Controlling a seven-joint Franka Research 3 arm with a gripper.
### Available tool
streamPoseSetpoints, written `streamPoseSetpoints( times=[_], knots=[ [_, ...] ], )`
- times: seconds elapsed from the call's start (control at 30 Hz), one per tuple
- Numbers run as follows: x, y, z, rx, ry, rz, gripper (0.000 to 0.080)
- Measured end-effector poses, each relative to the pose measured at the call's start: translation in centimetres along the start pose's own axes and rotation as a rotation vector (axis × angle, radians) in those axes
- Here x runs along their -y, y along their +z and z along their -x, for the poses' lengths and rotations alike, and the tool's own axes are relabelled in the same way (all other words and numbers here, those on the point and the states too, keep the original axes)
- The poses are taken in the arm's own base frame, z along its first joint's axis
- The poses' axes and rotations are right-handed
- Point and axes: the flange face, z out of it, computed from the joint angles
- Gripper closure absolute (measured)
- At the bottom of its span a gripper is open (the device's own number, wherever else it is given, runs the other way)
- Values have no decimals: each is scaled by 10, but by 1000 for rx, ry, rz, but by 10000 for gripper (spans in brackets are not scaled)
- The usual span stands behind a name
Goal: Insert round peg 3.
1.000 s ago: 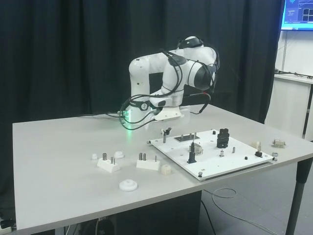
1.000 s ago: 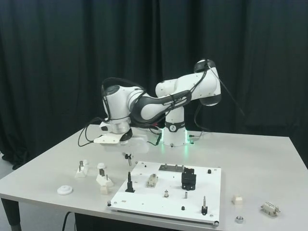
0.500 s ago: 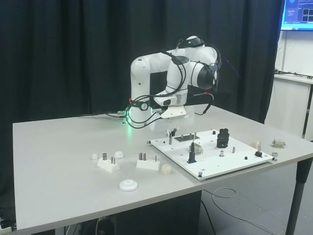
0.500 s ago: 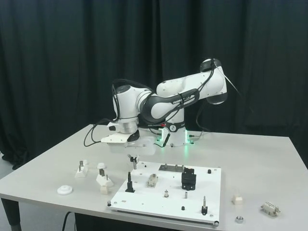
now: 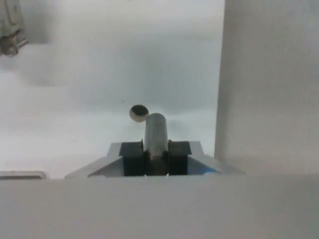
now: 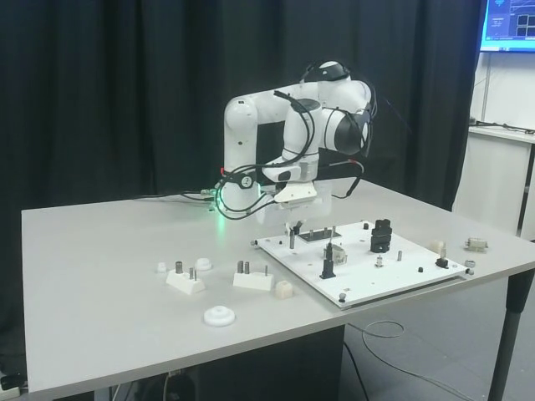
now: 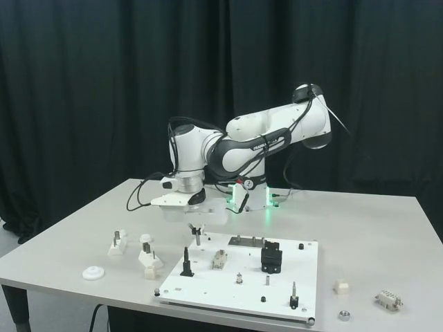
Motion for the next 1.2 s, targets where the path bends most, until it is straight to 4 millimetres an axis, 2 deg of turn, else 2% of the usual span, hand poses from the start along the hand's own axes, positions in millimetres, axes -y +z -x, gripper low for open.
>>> streamPoseSetpoints(
  times=[0.6, 1.2],
  knots=[
    [-3, 20, 15, -23, 2, -20, 703],
    [-1, 20, 21, -49, -1, -30, 703]
  ],
)
